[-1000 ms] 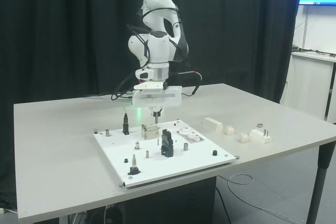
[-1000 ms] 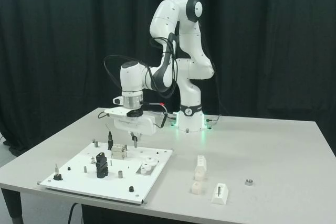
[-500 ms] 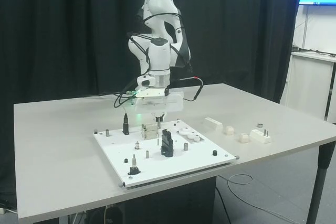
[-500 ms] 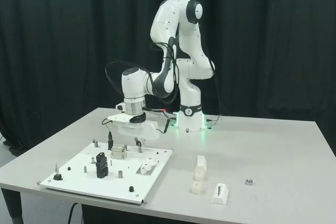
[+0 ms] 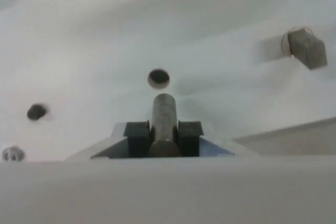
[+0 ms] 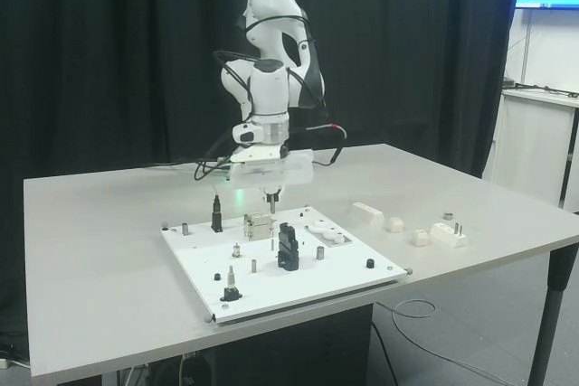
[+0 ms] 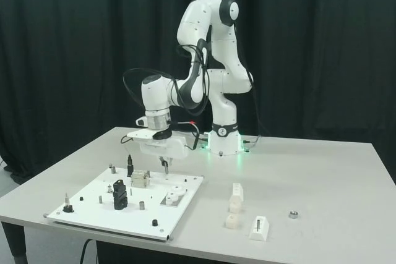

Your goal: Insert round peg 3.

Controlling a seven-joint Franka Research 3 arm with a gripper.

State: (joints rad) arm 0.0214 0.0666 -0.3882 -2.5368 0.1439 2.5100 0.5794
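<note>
Grey worktop (image 6: pixel 109 250) carries white board (image 6: pixel 335 273), frame centre. Claw (image 5: pixel 164 141) closed on round peg (image 5: pixel 164 121), black fingers (image 5: pixel 136 135) clamping both sides. Peg long axis vertical, free end pointing down at board. Peg tip hangs above board, apart from it, near open round hole (image 5: pixel 158 77). Room views: peg (image 7: pixel 165 166) over board's far edge, centre frame.

The white arm (image 7: pixel 204 47) bends down over the grey bench (image 7: pixel 322 183). Its tool (image 7: pixel 164 166) hangs just above the white board (image 7: pixel 133 214), near the board's far edge. Small white blocks (image 7: pixel 236 205) sit well apart from the tool.
</note>
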